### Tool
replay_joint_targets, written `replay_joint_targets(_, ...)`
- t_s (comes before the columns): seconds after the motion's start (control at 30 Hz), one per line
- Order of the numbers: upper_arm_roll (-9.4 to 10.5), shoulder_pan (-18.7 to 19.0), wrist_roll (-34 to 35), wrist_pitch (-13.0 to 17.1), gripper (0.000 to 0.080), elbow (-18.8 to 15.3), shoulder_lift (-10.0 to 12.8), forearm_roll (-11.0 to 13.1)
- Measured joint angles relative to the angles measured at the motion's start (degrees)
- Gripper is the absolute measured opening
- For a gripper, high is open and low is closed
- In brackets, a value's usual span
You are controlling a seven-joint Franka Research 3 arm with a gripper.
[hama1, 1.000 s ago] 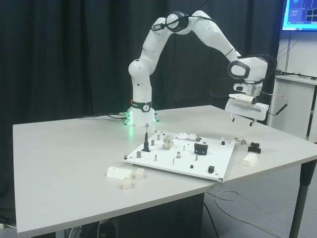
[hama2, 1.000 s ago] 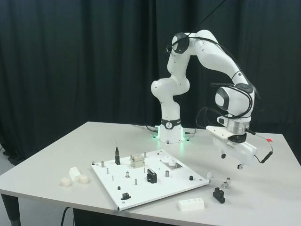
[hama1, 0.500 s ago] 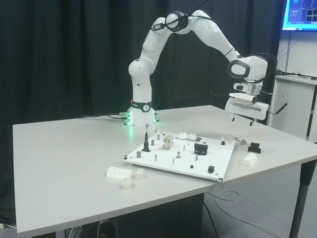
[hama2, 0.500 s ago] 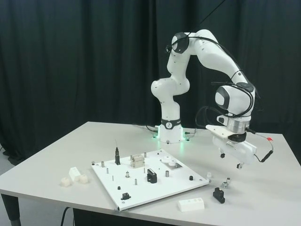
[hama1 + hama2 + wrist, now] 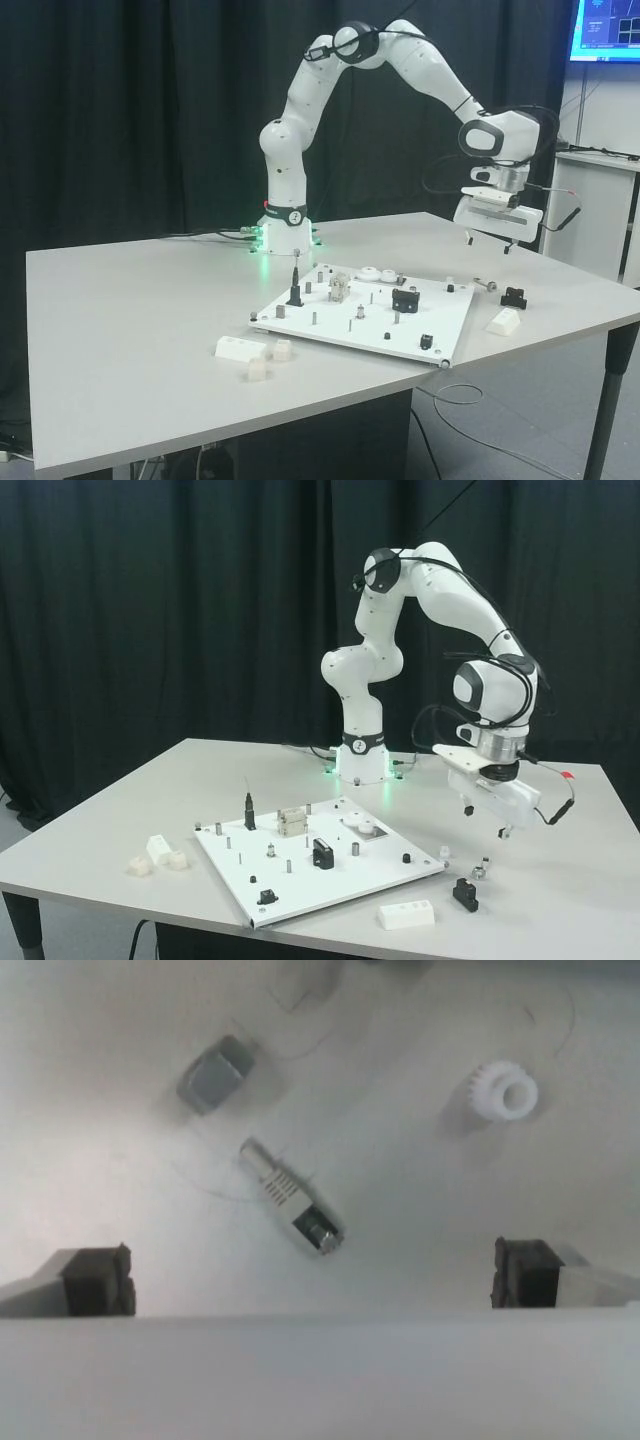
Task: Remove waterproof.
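Over the last second the gripper (image 5: 486, 820) rose slightly and drifted toward the white board (image 5: 330, 880), leaving the waterproof connector (image 5: 292, 1210) lying loose on the grey tabletop (image 5: 560, 880) off the board's corner, beside a hex nut (image 5: 213, 1075) and white gear (image 5: 505, 1089). Removal looked complete. Jaws stood wide apart, holding nothing.

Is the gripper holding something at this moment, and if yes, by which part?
Nothing is held. The gripper is open above the table, and the small connector lies loose between its fingers, untouched.
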Motion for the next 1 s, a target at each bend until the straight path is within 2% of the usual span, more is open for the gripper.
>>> replay_joint_targets(0.33,-1.66,0.0,0.0,-0.1,0.0800,-0.1,-0.6,-1.4)
replay_joint_targets(0.6,-4.39,0.0,0.0,-1.0,0.0800,-1.1,-1.6,-2.8)
replay_joint_targets(0.8,-6.92,0.0,0.0,-1.8,0.0800,-2.9,-3.4,-4.1)
replay_joint_targets(1.0,-9.14,-0.2,-0.6,-2.1,0.0800,-5.8,-6.1,-6.1)
